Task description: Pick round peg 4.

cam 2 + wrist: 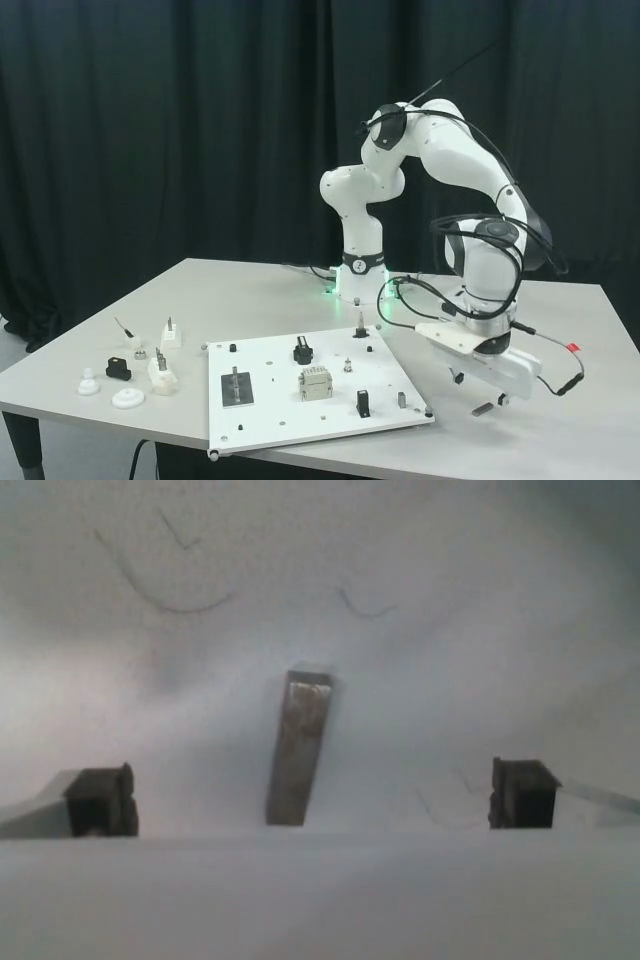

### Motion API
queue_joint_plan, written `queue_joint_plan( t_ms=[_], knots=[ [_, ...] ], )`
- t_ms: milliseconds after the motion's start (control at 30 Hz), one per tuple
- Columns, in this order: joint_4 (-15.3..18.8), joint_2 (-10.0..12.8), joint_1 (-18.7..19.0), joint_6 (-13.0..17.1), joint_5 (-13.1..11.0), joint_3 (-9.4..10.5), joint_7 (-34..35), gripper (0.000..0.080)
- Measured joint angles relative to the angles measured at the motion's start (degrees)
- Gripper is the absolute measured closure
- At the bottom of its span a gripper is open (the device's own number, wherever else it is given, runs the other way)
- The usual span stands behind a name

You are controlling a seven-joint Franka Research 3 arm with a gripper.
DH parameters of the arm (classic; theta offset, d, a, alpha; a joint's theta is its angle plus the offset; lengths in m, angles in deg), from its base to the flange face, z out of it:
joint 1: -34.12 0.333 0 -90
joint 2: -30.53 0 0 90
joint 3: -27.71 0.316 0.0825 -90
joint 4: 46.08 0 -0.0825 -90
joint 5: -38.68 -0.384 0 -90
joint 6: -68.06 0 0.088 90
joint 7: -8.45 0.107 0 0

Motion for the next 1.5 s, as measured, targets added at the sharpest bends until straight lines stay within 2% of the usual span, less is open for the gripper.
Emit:
queue_joint_plan(
  t_ms=[333, 667, 1233, 1500],
  knots=[
    [0.2, -2.1, -1.0, -1.5, 0.0, 0.00, 0.0, 0.0008],
    [0.2, -2.7, -1.2, -1.6, 0.1, -0.07, 0.0, 0.0003],
    [0.4, -2.9, -1.2, 0.8, 3.3, -0.14, -0.7, 0.0003],
    [0.4, -3.5, -1.2, 1.0, 3.5, -0.77, -1.9, 0.0003]
  ],
)
